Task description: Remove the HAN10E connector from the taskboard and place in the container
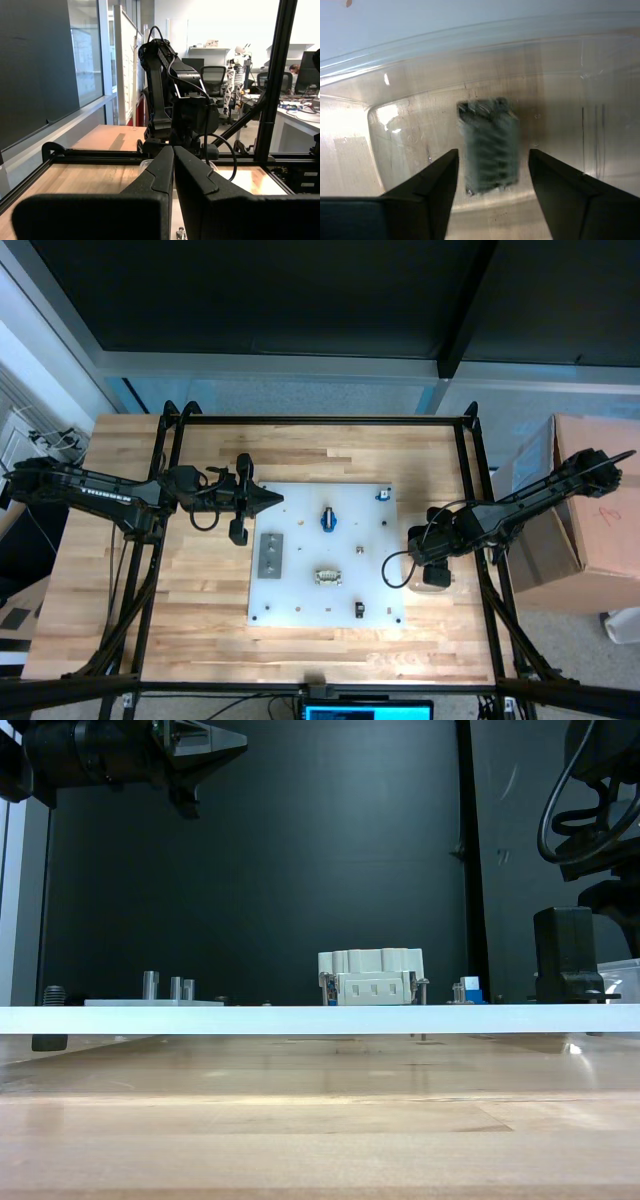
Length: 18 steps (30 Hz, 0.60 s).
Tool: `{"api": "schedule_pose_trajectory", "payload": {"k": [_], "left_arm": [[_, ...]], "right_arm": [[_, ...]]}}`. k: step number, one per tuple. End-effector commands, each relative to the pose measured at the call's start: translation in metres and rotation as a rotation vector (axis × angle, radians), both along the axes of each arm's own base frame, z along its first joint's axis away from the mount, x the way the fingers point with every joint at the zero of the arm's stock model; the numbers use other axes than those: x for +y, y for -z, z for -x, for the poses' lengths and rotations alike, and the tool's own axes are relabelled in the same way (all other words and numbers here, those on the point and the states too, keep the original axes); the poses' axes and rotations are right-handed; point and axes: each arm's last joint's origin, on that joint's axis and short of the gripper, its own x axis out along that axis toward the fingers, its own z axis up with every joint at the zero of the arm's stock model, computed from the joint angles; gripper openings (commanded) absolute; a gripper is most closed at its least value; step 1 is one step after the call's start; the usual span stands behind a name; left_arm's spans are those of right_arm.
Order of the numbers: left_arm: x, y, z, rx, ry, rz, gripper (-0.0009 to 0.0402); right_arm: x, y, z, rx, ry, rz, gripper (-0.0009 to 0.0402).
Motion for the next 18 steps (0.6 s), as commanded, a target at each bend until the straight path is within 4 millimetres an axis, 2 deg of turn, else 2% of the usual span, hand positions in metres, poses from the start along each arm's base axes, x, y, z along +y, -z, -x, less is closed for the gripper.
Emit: {"api": "schedule_pose_trajectory", "payload": {"k": [1,5,9,18], "left_arm": [[0.0,0.0,0.0,0.0,0.0,0.0,0.0],[0.0,0.0,0.0,0.0,0.0,0.0,0.0],[0.0,0.0,0.0,0.0,0.0,0.0,0.0],[0.0,0.0,0.0,0.0,0.0,0.0,0.0]], "right_arm": [[0.0,0.0,0.0,-0.001,0.0,0.0,0.0239],[0.001,-0.007,-0.004,-0.021,-0.004,-0.006,0.0265],[0.002,-0.025,-0.011,-0.066,-0.002,0.012,0.0272],[-0.011,-0.075,-0.033,-0.323,-0.005,0.069,0.0228]]}}
